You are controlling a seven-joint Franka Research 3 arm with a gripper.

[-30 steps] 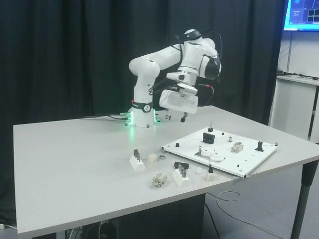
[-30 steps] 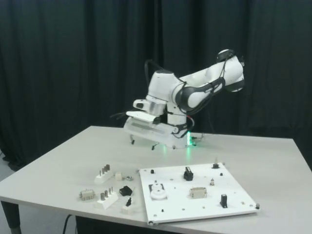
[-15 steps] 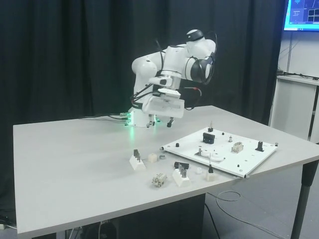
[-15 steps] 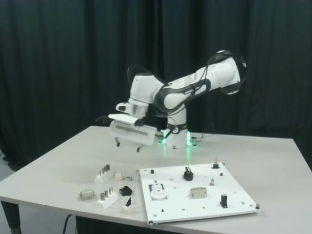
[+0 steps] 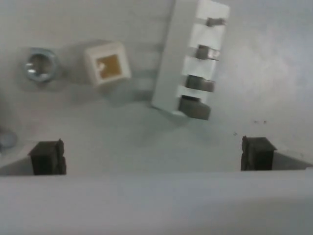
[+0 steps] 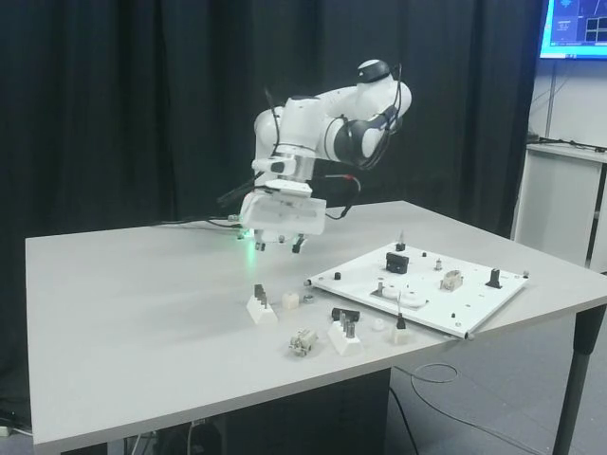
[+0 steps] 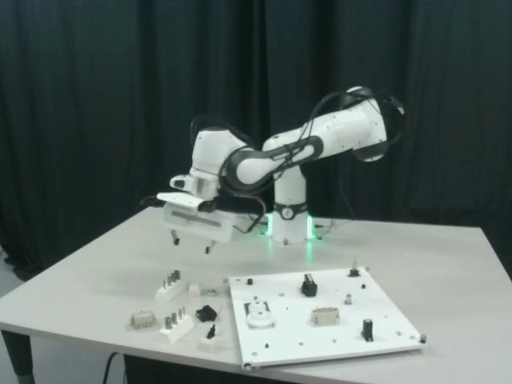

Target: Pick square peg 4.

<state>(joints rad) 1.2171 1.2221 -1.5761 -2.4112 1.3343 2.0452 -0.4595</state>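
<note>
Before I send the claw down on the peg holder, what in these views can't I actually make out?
- Which peg is number 4: the holder shows four pegs in the wrist view, no markings legible.
- Same holder in the first room view: pegs too small to separate.
- Claw height above the table: wrist view gives no depth.
- Object at the wrist view's edge: cut off, unidentifiable.

Two room cameras face the table [image 6: 142, 294] from opposite corners, both catching the arm [image 7: 264, 160]. The wrist camera looks straight down, close.

Shiny metal nut [image 5: 42, 65]; matt white plastic peg holder [image 5: 190, 58]; smooth matt grey table [image 6: 133, 294]
</note>
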